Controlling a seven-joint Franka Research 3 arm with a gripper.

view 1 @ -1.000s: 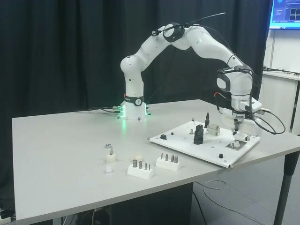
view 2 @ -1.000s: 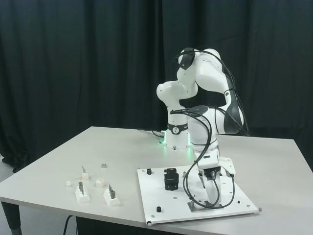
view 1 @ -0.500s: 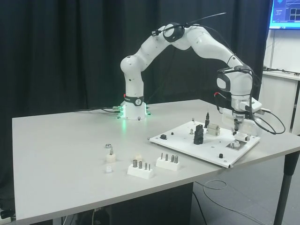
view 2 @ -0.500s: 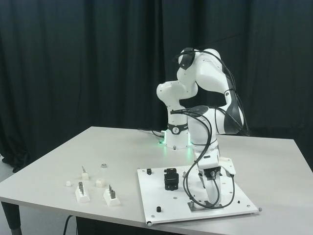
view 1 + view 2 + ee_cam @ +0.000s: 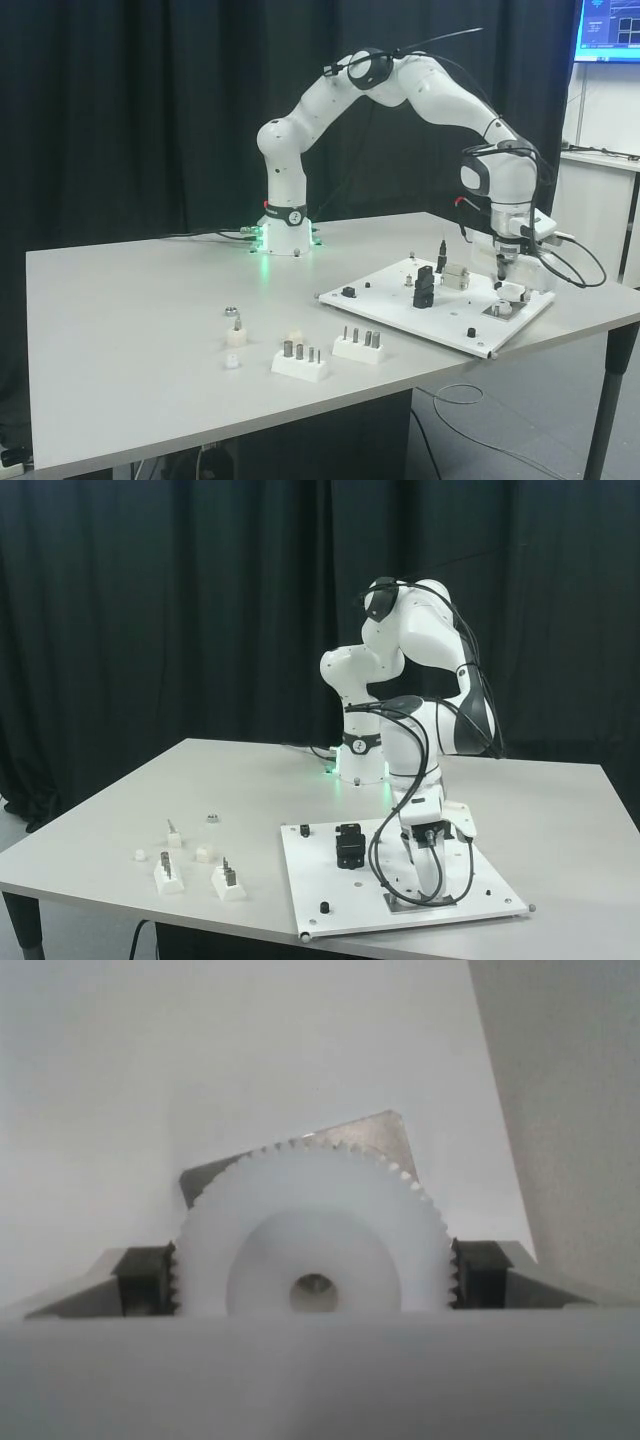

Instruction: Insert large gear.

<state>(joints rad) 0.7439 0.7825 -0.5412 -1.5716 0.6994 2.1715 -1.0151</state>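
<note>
Gripping the large gear, the end effector hangs near the white board's edge.

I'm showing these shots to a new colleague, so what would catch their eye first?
Probably the white arm, arching from its green-lit base at the back of the grey table down to the white board at the table's front corner. In the wrist view, a large white gear fills the frame, held between the gripper fingers above a grey plate.
</note>
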